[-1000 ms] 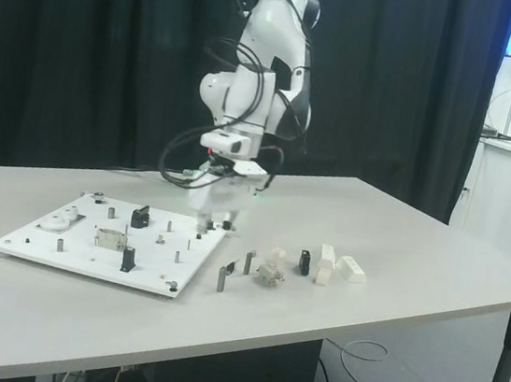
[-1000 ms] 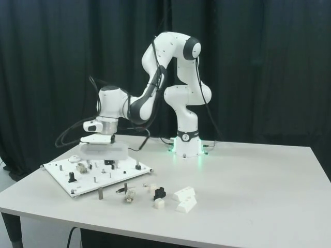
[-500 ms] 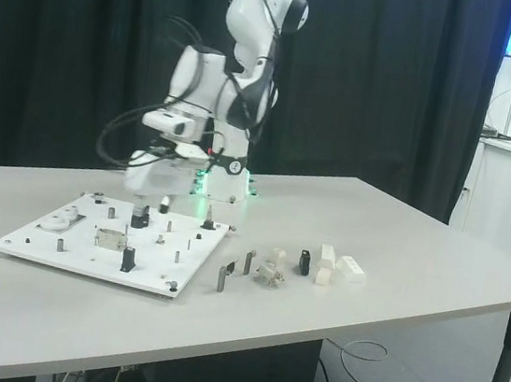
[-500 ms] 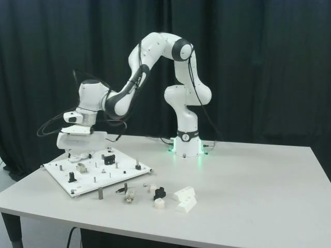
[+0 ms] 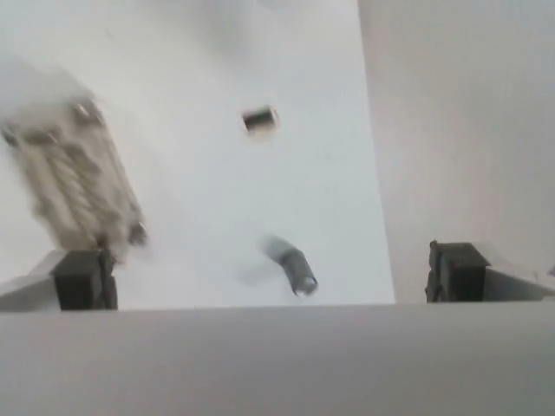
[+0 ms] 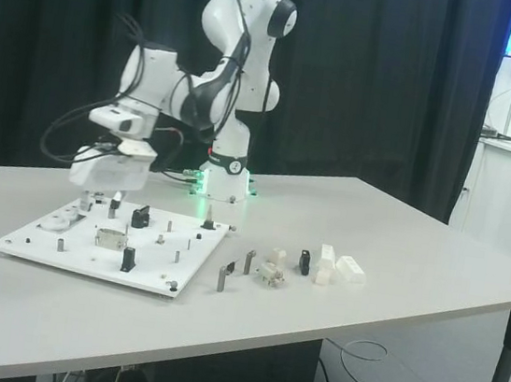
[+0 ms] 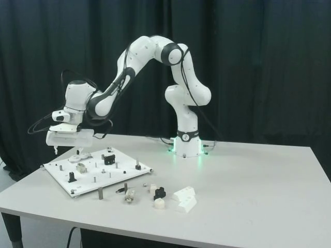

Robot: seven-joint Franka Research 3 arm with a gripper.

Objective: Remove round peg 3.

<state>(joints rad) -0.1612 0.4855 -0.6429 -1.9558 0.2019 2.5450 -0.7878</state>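
A small grey round peg (image 5: pixel 291 265) stands in the white board (image 5: pixel 217 69), seen between my fingers in the wrist view. My gripper (image 5: pixel 269 276) is open, with one black fingertip (image 5: pixel 83 279) on each side of the peg and nothing held. In the room views the gripper (image 6: pixel 104 197) hovers just above the far left part of the white board (image 6: pixel 156 267), near its back edge. From the second room view the gripper (image 7: pixel 66 150) hangs over the board's far end (image 7: pixel 51 166).
A pale multi-pin connector (image 5: pixel 74 173) and a short stub (image 5: pixel 258 119) sit on the board near the peg. Black blocks (image 6: pixel 139 216) and a white disc (image 6: pixel 60 220) are also on it. Loose white blocks (image 6: pixel 338 266), a black piece (image 6: pixel 304 261) and upright pegs (image 6: pixel 222 278) lie on the grey table beside the board.
The arm has swung left across the board, from its right corner to its far left part. The gripper is now slightly higher above the board.
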